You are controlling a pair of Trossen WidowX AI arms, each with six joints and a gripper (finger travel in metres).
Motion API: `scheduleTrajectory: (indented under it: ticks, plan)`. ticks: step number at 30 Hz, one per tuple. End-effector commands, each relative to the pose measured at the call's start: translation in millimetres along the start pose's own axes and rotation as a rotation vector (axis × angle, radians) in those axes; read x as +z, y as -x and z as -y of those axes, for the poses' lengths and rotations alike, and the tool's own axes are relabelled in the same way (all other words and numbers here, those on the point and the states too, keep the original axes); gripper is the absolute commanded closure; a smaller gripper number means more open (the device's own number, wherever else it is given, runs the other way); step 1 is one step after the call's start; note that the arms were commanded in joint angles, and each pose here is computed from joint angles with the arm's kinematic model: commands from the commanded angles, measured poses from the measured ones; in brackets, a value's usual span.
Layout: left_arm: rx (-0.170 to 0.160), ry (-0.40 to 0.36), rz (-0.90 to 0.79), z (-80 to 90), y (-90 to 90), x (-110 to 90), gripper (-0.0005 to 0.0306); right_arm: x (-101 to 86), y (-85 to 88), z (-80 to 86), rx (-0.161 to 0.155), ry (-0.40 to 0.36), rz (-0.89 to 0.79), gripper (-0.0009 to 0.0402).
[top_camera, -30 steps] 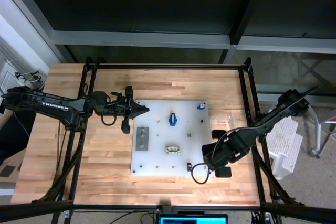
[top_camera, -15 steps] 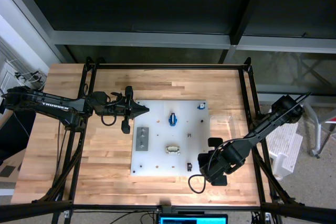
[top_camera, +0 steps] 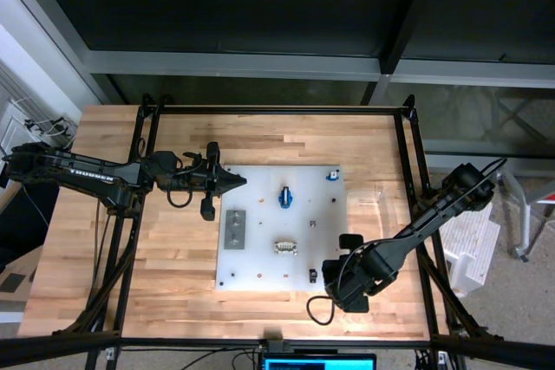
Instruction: Pick the 16mm bar and install on taskboard
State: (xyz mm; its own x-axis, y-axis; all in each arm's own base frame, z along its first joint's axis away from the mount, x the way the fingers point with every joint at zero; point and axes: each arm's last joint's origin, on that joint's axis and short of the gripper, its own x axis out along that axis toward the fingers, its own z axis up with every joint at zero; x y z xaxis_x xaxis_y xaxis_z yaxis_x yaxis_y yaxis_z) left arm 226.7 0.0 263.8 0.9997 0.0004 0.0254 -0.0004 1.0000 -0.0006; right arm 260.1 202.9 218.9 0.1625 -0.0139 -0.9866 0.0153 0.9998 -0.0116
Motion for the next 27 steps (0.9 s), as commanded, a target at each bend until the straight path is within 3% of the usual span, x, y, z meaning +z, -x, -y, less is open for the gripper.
scheduleTrajectory:
  ticks: [1, 27]
  plan:
    - [0.000, 0.000, 0.000, -0.1, -0.1, 0, 0.0300, 0.4, -2.0, -0.9, 0.000, 0.000, 0.000, 0.0393]
    - [0.000, 0.000, 0.000, -0.1, -0.1, 0, 0.0300, -0.3, -12.2, -2.4, -0.013, 0.005, -0.016, 0.0393]
